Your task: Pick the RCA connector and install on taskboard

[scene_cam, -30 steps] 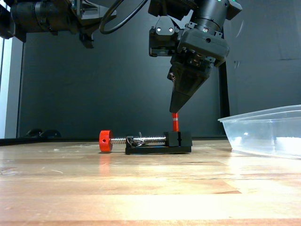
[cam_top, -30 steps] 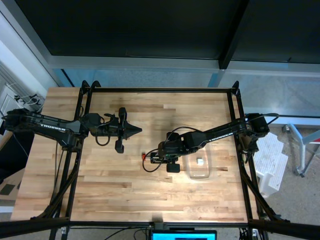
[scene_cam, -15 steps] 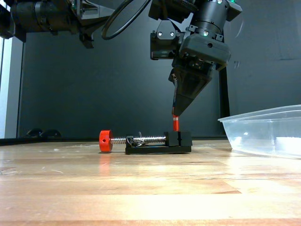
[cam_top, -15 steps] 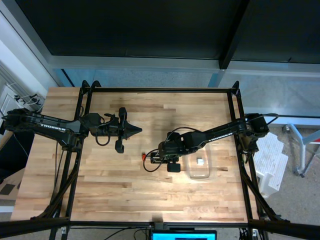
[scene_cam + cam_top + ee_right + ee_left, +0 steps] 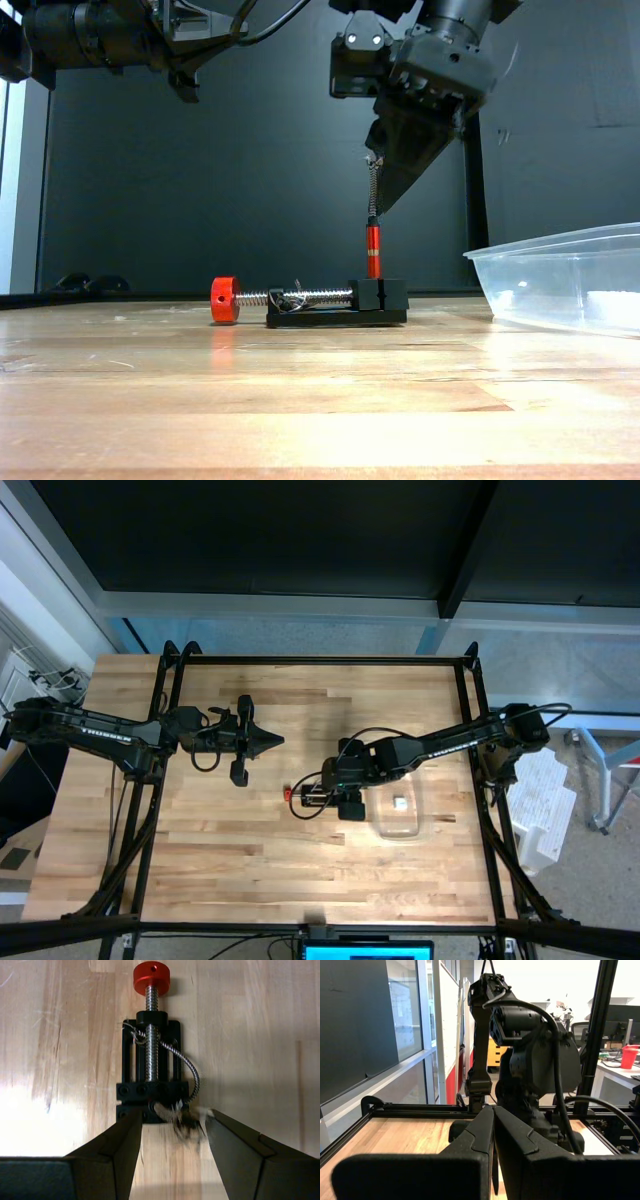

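Well, slim upright red RCA connector (image 5: pixel 372 250)

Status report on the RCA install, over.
Left gripper shut, parked away from the board. Right gripper open, above the taskboard. RCA connector upright on the taskboard, beneath it. Clear tray off to the side, not in the way.

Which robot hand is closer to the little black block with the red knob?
Right. The right gripper hangs open just above the taskboard. The left gripper sits shut, well away to the left of it.
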You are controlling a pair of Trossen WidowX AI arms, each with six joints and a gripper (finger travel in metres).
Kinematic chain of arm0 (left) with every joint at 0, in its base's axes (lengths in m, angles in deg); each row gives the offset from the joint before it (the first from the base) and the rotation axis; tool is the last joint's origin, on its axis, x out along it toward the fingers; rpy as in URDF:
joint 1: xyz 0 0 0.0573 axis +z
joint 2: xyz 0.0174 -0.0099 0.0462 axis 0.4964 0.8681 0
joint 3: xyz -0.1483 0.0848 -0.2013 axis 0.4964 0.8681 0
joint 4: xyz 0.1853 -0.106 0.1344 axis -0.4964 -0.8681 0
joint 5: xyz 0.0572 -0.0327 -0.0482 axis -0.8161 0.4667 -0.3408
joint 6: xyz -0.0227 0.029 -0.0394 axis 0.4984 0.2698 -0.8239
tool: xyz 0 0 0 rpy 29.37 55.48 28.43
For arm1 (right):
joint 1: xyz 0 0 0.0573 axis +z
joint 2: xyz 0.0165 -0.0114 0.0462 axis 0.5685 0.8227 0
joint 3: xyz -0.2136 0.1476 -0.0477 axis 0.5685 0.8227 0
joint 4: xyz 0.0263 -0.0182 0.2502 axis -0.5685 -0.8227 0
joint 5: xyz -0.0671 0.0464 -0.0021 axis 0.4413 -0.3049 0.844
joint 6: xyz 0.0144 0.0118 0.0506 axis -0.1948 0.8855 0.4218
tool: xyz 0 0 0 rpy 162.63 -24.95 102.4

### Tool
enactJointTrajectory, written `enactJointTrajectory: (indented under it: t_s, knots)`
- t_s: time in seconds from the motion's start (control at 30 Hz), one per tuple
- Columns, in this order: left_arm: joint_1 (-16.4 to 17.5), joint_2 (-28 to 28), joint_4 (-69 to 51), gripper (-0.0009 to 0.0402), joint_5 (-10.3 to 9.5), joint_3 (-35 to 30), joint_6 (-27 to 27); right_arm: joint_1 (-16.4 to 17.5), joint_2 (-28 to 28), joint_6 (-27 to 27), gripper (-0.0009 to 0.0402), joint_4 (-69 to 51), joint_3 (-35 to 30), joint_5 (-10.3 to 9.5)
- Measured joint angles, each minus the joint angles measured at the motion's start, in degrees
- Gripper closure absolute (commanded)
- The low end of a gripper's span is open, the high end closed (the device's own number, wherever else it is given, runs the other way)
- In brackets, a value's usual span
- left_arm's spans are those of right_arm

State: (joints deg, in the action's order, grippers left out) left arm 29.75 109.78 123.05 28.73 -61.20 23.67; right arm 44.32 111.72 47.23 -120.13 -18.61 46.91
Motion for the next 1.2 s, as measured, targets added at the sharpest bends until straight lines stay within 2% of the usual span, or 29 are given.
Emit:
enactJointTrajectory:
  t_s: [0.7, 0.9, 1.2]
  knots:
    - [0.00, 0.02, -0.02, 0.0393, 0.00, 0.02, 0.00, 0.04, -3.61, 0.00, 0.0205, -1.49, -0.09, -0.42]
    - [0.00, 0.02, 0.00, 0.0393, 0.02, 0.00, -0.02, -0.68, -8.83, -1.31, 0.0205, 0.59, 1.57, -0.42]
    - [0.00, 0.00, -0.02, 0.0393, 0.00, 0.00, 0.00, -1.97, -19.04, -1.92, 0.0214, 15.50, 12.33, -0.35]
